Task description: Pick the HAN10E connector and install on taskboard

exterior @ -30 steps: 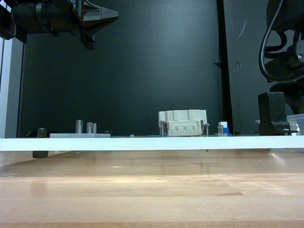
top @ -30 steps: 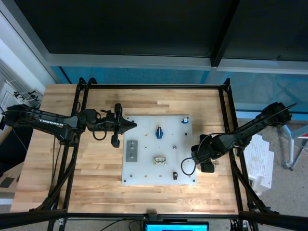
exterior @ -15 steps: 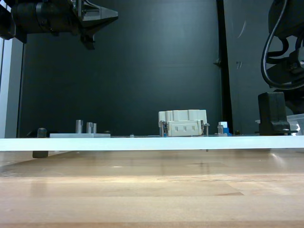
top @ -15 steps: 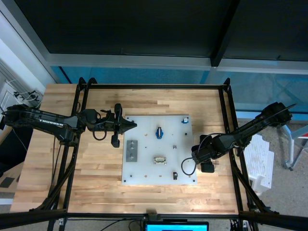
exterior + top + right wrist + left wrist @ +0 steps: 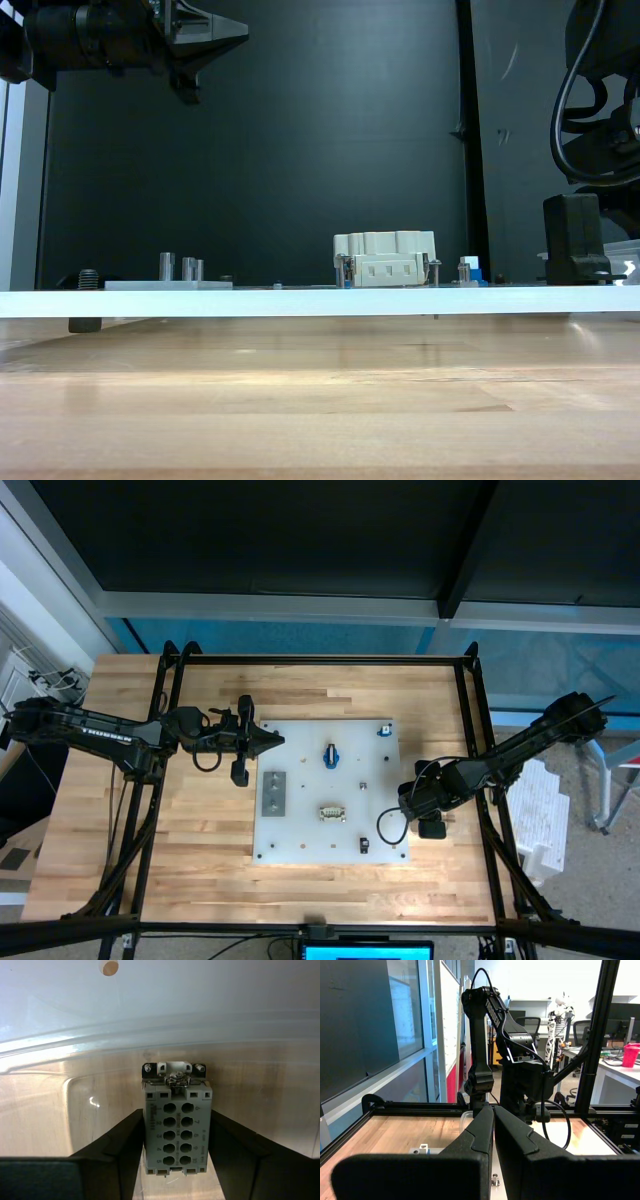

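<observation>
Your right gripper (image 5: 176,1116) has its matte black fingers (image 5: 122,1142) pressed against both long sides of the HAN10E connector (image 5: 177,1130). The connector is a beige-grey block with two columns of round numbered sockets and metal screws at its far end. It lies in a glossy clear tray (image 5: 70,1100) over wood grain. In the high view that gripper sits right of centre, just beside the white taskboard (image 5: 300,830). Your left gripper (image 5: 268,740) hovers at the board's upper-left corner, fingers closed together.

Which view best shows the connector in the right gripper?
Right wrist view: only it shows the beige-grey rectangular HAN10E connector, gripped between the right gripper fingers. High view: hidden under that gripper; low and left wrist views miss it. Left gripper hovers shut over the white taskboard's left edge.
</observation>
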